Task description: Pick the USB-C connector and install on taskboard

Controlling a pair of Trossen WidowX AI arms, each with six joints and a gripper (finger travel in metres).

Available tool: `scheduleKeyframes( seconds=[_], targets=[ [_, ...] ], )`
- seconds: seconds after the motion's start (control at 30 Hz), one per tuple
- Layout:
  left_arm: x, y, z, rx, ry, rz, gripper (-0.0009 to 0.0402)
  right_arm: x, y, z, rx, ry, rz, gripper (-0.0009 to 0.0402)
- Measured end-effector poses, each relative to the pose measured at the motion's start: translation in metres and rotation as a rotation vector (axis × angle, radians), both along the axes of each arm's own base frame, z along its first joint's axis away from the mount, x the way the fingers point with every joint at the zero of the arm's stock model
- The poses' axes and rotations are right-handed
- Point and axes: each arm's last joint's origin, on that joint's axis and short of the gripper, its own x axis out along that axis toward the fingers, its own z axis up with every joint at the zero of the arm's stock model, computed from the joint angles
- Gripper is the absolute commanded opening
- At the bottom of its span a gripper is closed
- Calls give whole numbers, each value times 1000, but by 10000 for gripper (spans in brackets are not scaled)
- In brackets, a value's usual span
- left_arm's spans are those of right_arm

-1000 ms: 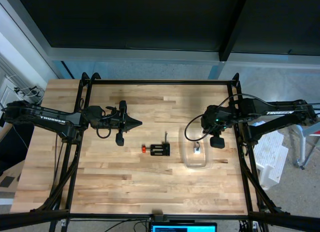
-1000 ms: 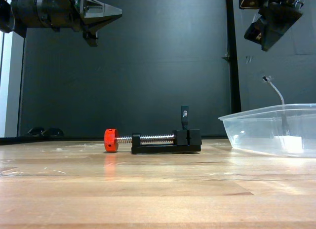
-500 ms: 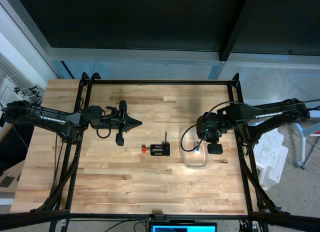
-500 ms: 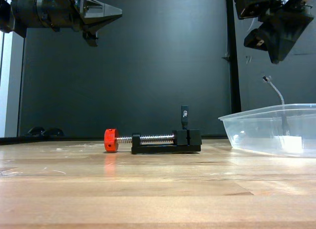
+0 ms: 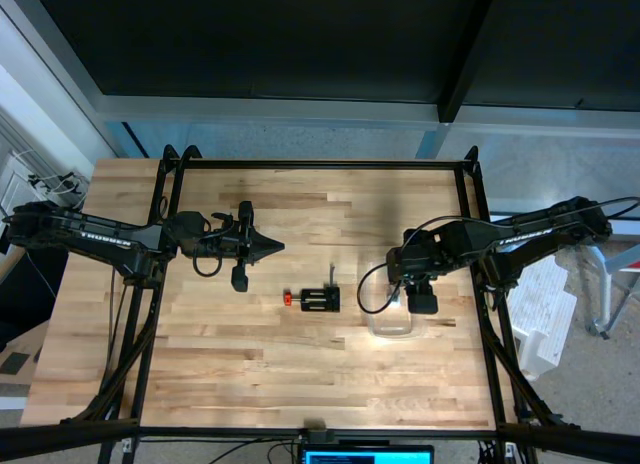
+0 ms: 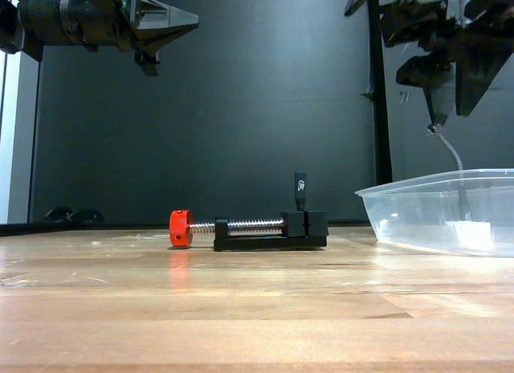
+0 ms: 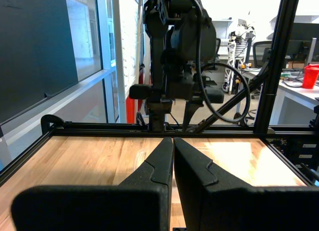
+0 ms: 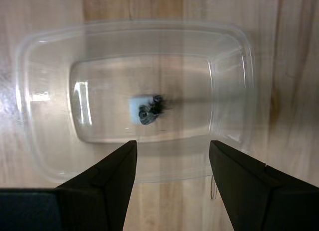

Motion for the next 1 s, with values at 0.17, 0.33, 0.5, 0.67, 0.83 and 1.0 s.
scheduleKeyframes(
  seconds=[0.17,0.33,0.5,0.67,0.83,1.0],
  targets=[
    [0,0,0,0,1,0,0,1,4,-12,7,-14,7,201],
    [0,0,0,0,0,0,0,-1,9,-22,12,-9,-2,201],
    [0,0,0,0,0,0,0,0,12,-33,18,-16,-6,201],
    [0,0,0,0,0,0,0,6,16,-43,19,-9,3,201],
    [0,0,0,0,1,0,0,9,16,-47,15,-5,3,201],
    [0,0,0,0,0,0,0,9,17,-55,18,-11,3,201]
  ],
)
